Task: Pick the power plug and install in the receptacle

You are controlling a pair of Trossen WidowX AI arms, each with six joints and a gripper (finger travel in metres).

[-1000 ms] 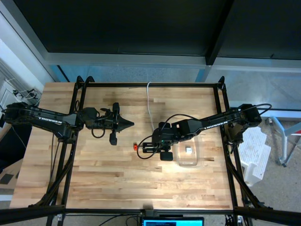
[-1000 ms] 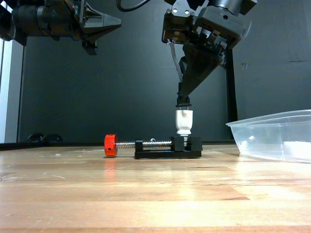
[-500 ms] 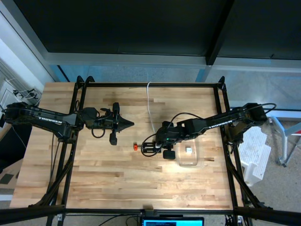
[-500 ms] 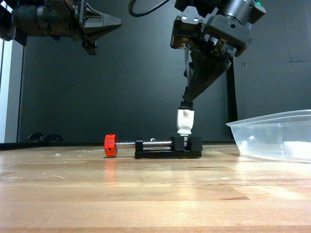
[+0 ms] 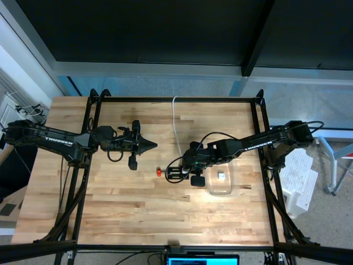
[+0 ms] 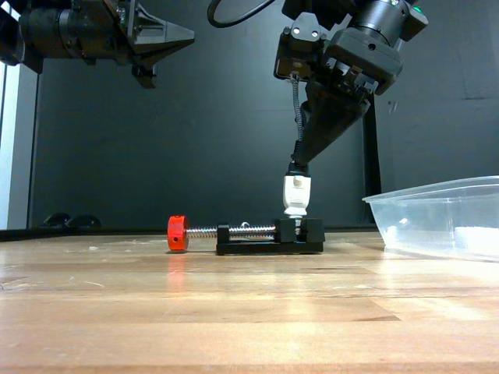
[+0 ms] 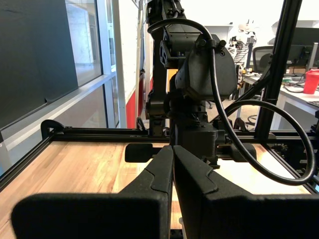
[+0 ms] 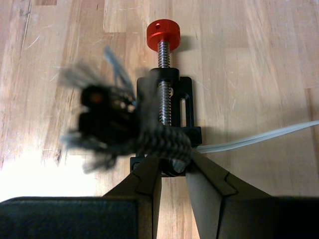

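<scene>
R end effector (image 6: 297, 160) clamped on power plug (image 6: 295, 167). Plug sits directly above, touching, upright receptacle (image 6: 295, 195); insertion axis vertical, straight down. L end effector (image 6: 185, 33): fingers together, empty, high over desk (image 6: 234, 312) left, well apart.

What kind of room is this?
Probably a robot lab. Over a wooden table with a black frame, the left hand hangs high, shut, and the right hand holds the power plug on the clamped receptacle.
</scene>
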